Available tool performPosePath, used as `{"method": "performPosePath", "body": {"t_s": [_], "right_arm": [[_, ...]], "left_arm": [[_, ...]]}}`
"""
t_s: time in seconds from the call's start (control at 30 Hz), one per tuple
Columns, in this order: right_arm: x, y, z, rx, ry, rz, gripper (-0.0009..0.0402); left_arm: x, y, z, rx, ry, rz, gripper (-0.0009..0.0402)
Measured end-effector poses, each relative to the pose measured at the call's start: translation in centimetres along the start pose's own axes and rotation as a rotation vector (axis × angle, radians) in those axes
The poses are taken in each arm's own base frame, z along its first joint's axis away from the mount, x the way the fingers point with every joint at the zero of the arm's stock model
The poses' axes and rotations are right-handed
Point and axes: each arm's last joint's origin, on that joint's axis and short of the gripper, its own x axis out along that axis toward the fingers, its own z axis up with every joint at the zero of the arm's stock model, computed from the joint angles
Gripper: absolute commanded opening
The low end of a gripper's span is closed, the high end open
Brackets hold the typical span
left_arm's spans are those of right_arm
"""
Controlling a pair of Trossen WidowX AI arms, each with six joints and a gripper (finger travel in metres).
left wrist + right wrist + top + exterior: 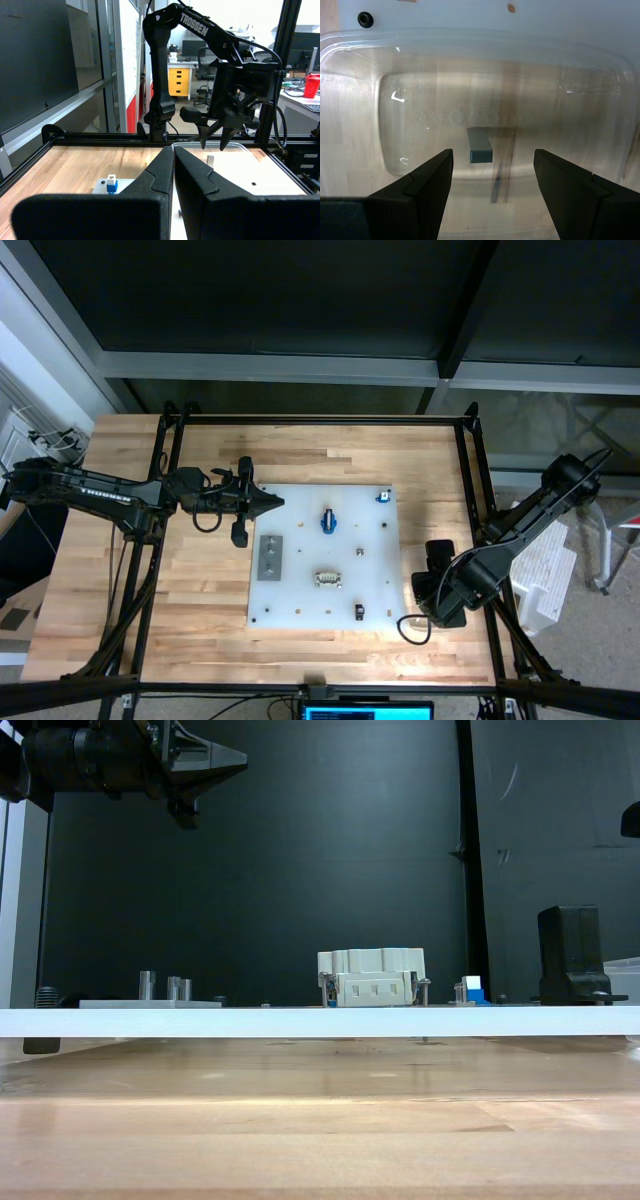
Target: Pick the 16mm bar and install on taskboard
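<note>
My right pincer point(493, 151) is spread wide and points down into the clear tray point(470, 36), gripping nothing. The 16mm bar point(480, 146) sits on the tray floor just beyond the tips. It is in the gap between the two fingers point(427, 190), touching neither and closer to one than the other. The tray lies on the wooden table point(120, 590), just beside the edge of the taskboard point(300, 590) nearest this pincer. Farther out across the board from it I see the blue knob point(329, 521) near the middle, and past that the grey metal block point(270, 555) toward the opposite side. My left pincer point(272, 502) is pressed together and empty. It hangs high above that opposite edge of the board, its tip aimed across at the right arm.
</note>
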Motion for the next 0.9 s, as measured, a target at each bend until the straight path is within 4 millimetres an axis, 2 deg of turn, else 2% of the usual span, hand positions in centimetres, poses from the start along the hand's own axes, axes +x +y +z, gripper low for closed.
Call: {"method": "performPosePath", "body": {"t_s": [0.67, 0.9], "right_arm": [[2.0, -0.2, -1.0, -0.005, -0.021, 0.03, 0.0224], [3.4, -0.2, -1.5, -0.004, -0.027, 0.055, 0.0224]], "left_arm": [[0.0, 0.0, 0.0, 0.0, 0.0, 0.0, 0.0], [0.0, 0.0, 0.0, 0.0, 0.001, 0.0, 0.0]]}}
